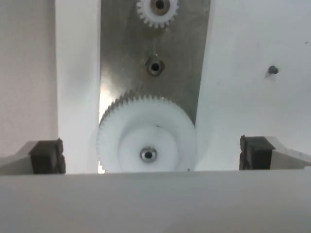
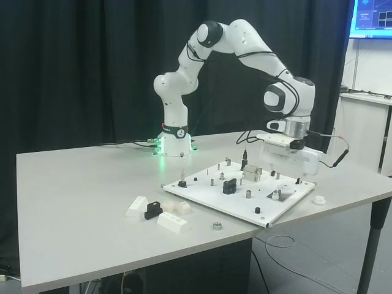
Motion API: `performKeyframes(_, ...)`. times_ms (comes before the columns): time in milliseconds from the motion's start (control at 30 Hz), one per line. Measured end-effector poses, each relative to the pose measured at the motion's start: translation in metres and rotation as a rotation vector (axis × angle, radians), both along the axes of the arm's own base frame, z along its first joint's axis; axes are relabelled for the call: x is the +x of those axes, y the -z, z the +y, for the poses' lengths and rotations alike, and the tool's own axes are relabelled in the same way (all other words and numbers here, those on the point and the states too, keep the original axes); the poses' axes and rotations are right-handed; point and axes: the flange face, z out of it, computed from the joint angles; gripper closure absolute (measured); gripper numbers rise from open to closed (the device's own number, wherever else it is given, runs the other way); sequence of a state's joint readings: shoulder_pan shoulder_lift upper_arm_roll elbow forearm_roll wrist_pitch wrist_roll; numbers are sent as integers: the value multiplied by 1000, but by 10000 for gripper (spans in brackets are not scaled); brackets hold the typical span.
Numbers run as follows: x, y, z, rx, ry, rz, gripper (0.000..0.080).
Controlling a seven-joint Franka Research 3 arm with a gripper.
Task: Remove large gear.
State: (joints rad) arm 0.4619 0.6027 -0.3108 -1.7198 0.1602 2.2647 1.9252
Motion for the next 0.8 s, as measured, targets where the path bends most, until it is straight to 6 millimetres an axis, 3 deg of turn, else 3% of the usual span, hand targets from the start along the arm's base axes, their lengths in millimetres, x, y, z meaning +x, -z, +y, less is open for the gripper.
performKeyframes(800,-17,21,15,9,-30,-75,3)
